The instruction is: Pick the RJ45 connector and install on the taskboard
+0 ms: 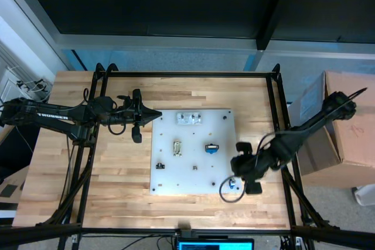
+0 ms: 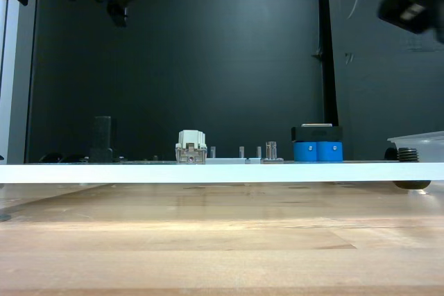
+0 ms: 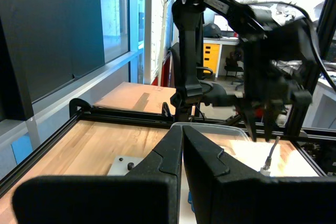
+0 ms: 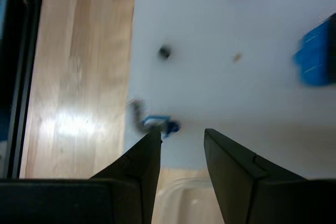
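Note:
The RJ45 connector (image 1: 234,184), blue-booted with a short looped cable, lies free at the near right corner of the white taskboard (image 1: 193,174). My right gripper (image 1: 245,171) hovers just above it and is open with nothing between its fingers. In the right wrist view the connector (image 4: 157,124) shows just past one fingertip of that gripper (image 4: 182,135). My left gripper (image 1: 153,113) hangs in the air by the board's left edge, shut and empty. Its fingers (image 3: 205,156) touch each other in the left wrist view.
On the board stand a blue block (image 1: 211,148), a grey socket (image 1: 177,149) and a silver fitting (image 1: 189,119). A black frame rail (image 1: 280,121) runs along the table's right side. A cardboard box (image 1: 345,127) sits beyond it.

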Controlling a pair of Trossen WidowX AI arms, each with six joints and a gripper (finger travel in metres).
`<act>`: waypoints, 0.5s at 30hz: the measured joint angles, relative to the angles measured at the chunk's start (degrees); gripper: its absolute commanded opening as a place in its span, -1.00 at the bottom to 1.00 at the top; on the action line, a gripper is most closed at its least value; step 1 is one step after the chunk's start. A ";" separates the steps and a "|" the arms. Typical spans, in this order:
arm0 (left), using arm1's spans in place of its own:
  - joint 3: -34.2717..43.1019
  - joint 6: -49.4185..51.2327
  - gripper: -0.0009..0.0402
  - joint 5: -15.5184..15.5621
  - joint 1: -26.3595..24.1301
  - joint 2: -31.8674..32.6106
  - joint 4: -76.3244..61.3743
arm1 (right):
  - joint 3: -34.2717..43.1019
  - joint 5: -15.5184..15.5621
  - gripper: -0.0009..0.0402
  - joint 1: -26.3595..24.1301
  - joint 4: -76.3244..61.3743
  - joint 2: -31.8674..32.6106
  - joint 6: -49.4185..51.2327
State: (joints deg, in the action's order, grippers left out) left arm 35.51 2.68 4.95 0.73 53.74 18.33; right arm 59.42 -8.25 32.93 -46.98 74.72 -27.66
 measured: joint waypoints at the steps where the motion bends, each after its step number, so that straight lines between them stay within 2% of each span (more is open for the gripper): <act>1: 0.00 -0.02 -0.96 -0.02 0.00 -0.02 0.00 | 0.00 -0.63 -0.54 -1.38 -0.02 -1.31 1.27; 8: -0.02 0.00 -0.96 0.00 0.00 -0.02 0.00 | -0.04 -6.75 -0.75 -11.23 1.42 -8.92 10.25; 13: 0.00 -0.02 -0.96 -0.02 0.00 0.00 0.00 | -0.07 -6.86 -0.91 -18.60 6.73 -12.20 17.44; 15: -0.02 -0.02 -0.96 -0.02 0.00 0.00 0.00 | -0.28 -5.38 -0.97 -21.38 9.60 -12.83 20.11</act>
State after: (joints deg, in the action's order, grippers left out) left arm 35.48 2.66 4.93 0.73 53.74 18.33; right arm 59.13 -13.63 11.55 -37.39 61.89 -7.55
